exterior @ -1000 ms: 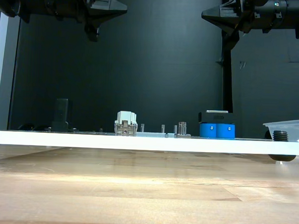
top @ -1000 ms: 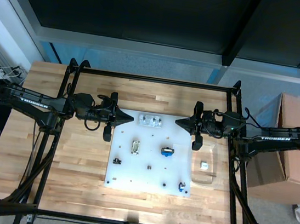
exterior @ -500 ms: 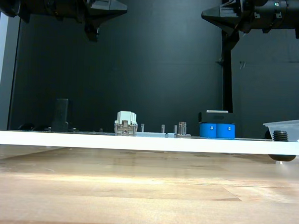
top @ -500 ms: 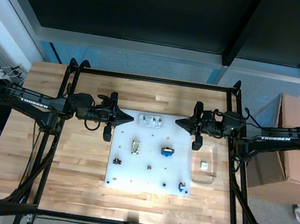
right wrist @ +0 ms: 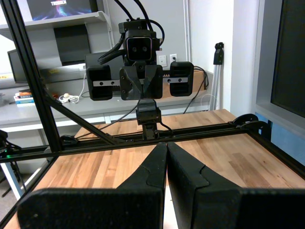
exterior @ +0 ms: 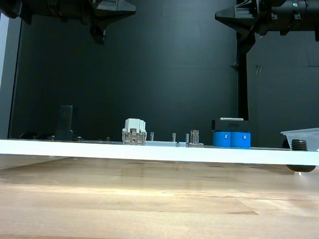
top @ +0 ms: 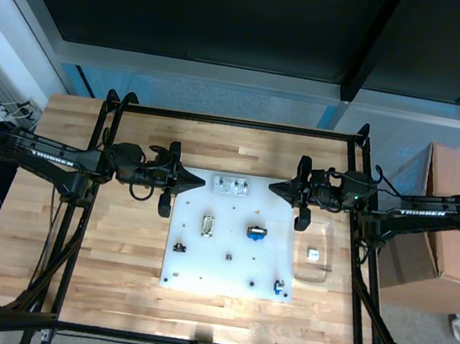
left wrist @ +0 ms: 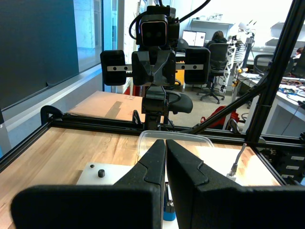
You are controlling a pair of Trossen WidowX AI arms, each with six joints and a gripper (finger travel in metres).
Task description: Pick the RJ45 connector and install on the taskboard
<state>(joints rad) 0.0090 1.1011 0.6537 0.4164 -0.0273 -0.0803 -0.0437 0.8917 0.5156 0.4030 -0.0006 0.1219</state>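
Two grippers, both pressed closed on nothing. The left gripper (top: 201,183) hangs high over the white board (top: 201,263) at its far left corner, and the right gripper (top: 272,186) hangs over its far right corner, tips facing each other. In the clear tray (top: 318,279), just off the board's right edge, the white block (top: 313,254) looks bare, with no dark plug on it. At the near right corner, the blue jack (top: 281,290) carries a grey piece on top in the high view. The left wrist view shows the connector (left wrist: 233,170) standing there, its grey cable (left wrist: 241,152) rising off it. I'd judge the install done, though I cannot tell whether it is fully home. Only a seating check looks left.
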